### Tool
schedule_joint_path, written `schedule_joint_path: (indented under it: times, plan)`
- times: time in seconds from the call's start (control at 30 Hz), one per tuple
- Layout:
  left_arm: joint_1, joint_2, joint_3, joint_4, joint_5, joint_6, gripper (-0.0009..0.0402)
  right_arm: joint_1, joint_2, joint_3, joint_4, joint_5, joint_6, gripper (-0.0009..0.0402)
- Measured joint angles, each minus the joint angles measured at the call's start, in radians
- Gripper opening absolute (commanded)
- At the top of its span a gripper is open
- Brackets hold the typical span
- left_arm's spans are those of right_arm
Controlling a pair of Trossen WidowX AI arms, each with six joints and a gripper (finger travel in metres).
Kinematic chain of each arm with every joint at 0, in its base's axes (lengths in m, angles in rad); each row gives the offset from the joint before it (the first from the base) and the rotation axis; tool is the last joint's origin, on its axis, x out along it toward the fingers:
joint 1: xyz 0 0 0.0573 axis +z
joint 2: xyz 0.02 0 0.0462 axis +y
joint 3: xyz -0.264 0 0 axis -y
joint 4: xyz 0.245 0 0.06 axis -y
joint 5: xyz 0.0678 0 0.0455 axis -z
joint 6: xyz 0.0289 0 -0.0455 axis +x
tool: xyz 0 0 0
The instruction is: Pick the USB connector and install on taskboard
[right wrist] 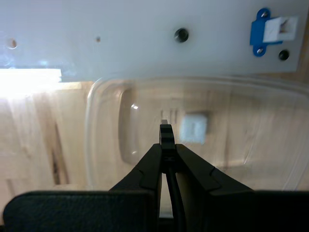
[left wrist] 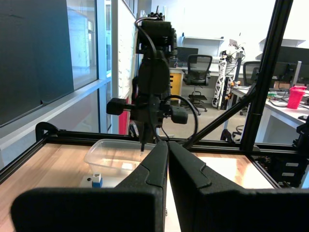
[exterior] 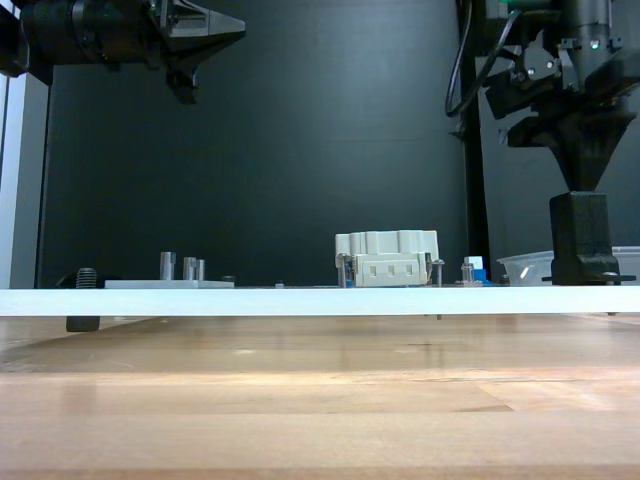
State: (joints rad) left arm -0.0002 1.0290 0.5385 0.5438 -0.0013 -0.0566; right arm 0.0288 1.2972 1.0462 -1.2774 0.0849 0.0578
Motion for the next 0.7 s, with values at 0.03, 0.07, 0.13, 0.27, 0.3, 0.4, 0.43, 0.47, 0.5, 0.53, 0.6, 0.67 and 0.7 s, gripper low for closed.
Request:
schedule_joint_path:
  times: [0.03,0.07,0.13,0.27,0.3,0.4,0.43,0.47,0.5,0.53,0.6,0.67,0.7]
  plan:
    - [0.0,0.0,0.0,0.0,0.0,0.0,0.0,0.017,0.007,0.008,-0.005,-0.003,0.021,0.0]
    - [0.0,0.0,0.0,0.0,0.0,0.0,0.0,0.035,0.015,0.017,-0.01,-0.006,0.042,0.0]
    - [0.0,0.0,0.0,0.0,0.0,0.0,0.0,0.071,0.033,0.04,-0.026,-0.011,0.08,0.0]
    - [0.0,0.0,0.0,0.0,0.0,0.0,0.0,0.127,0.068,0.09,-0.037,-0.039,0.145,0.0]
    - [0.0,0.0,0.0,0.0,0.0,0.0,0.0,0.141,0.077,0.102,-0.039,-0.039,0.161,0.0]
    - [0.0,0.0,0.0,0.0,0.0,0.0,0.0,0.179,0.109,0.143,-0.043,-0.039,0.201,0.0]
    - [0.0,0.0,0.0,0.0,0.0,0.0,0.0,0.192,0.121,0.157,-0.044,-0.041,0.213,0.0]
    - [0.0,0.0,0.0,0.0,0.0,0.0,0.0,0.204,0.132,0.17,-0.044,-0.048,0.224,0.0]
    - [0.0,0.0,0.0,0.0,0.0,0.0,0.0,0.216,0.144,0.185,-0.044,-0.059,0.234,0.0]
    - [0.0,0.0,0.0,0.0,0.0,0.0,0.0,0.227,0.156,0.2,-0.046,-0.07,0.247,0.0]
    - [0.0,0.0,0.0,0.0,0.0,0.0,0.0,0.25,0.183,0.233,-0.047,-0.075,0.278,0.0]
    - [0.0,0.0,0.0,0.0,0.0,0.0,0.0,0.27,0.212,0.266,-0.052,-0.078,0.312,0.0]
    - [0.0,0.0,0.0,0.0,0.0,0.0,0.0,0.28,0.23,0.286,-0.06,-0.078,0.328,0.0]
